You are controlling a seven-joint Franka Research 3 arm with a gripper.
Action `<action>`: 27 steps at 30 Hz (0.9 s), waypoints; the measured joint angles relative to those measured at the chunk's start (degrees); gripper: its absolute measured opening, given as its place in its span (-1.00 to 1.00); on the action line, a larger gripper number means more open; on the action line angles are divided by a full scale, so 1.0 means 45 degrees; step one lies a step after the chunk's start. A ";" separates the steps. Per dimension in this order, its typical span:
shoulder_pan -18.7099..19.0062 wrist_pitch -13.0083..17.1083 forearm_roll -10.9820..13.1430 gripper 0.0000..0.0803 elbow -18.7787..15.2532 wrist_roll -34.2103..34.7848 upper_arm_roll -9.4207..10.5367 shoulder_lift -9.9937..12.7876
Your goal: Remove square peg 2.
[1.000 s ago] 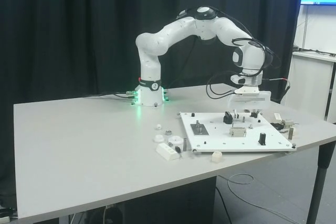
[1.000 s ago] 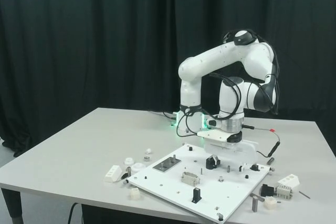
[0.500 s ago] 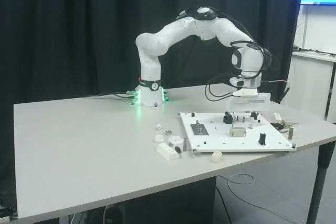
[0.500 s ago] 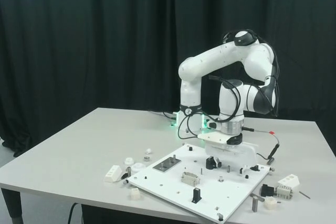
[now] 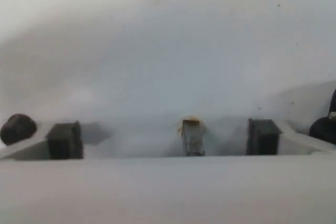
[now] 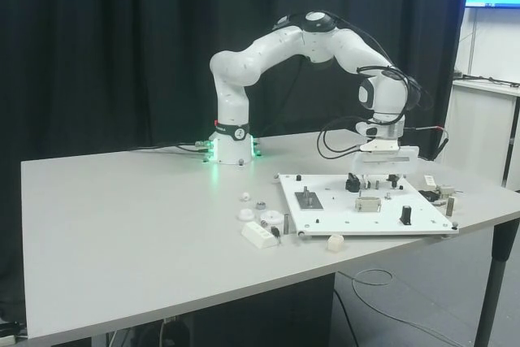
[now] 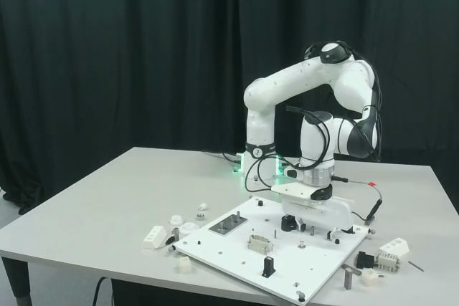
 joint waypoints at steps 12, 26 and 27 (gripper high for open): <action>-0.0004 0.0006 0.0132 -0.18 -0.0011 0.0342 0.0030 -0.0185; 0.0001 -0.0018 0.0129 -0.84 -0.0218 0.0339 -0.0047 -0.0194; 0.0001 -0.0019 0.0129 -0.84 -0.0218 0.0339 -0.0047 -0.0194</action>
